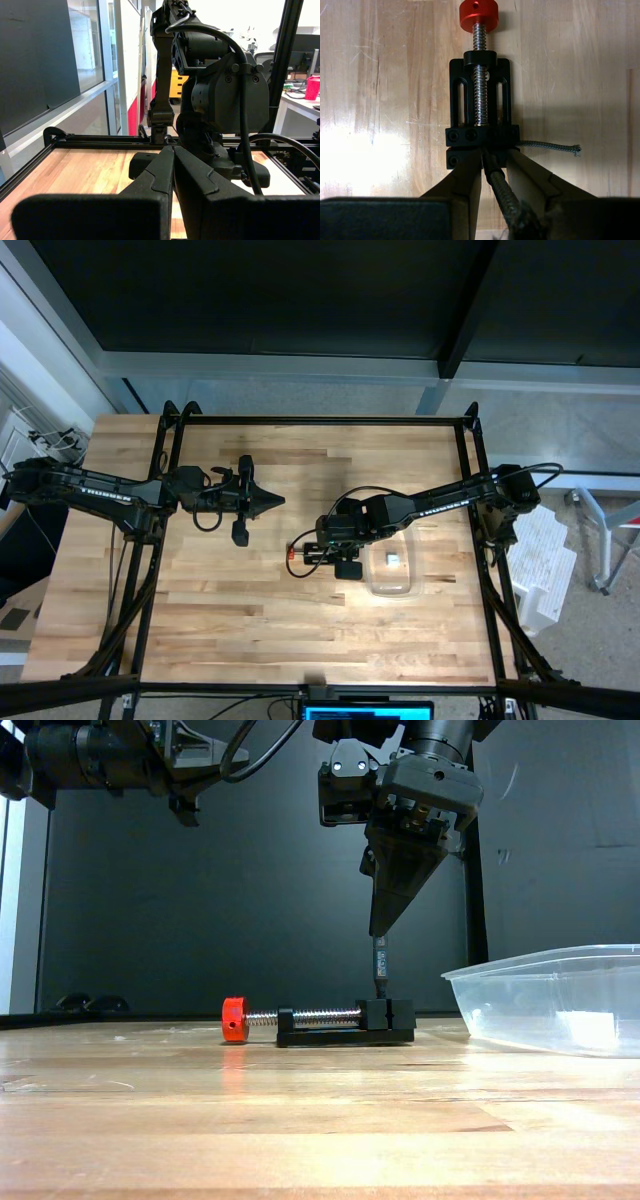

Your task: Remove the USB-C connector from taskboard and place in the container

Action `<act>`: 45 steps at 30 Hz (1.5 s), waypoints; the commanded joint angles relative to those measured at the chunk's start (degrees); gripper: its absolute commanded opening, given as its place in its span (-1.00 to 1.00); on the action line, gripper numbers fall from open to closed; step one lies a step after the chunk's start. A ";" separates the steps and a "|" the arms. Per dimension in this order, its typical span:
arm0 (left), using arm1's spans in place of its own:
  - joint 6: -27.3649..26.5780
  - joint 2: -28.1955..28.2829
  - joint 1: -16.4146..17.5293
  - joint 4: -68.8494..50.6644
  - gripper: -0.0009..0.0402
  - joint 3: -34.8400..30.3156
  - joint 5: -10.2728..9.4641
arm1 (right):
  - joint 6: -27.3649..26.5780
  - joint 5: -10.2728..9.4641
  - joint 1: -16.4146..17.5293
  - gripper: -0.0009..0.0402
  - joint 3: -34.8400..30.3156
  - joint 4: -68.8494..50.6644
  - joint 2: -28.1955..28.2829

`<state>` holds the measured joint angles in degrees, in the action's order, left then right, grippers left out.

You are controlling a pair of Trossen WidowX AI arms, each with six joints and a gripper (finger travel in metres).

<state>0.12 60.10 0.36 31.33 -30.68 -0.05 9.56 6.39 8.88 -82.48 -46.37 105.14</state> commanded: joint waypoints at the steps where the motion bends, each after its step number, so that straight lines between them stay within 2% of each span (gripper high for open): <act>1: 0.00 0.02 0.00 0.02 -0.96 -0.02 0.02 | 0.02 -0.07 0.00 -0.72 0.00 0.02 -0.04; 9: 0.00 0.02 0.00 0.02 -0.96 -0.02 0.02 | 0.00 -0.11 -0.02 -0.97 0.00 0.02 -0.04; 26: 0.00 0.02 0.00 0.02 -0.96 -0.02 0.02 | 0.00 -0.13 -0.22 -0.96 0.00 0.00 -0.07; 45: 0.00 0.02 0.00 0.04 -0.96 -0.02 0.02 | 0.00 -0.13 -0.24 -0.96 -0.33 -1.11 -3.17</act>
<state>0.12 60.10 0.36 31.33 -30.68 -0.03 9.56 6.70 8.58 -82.59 -47.22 101.86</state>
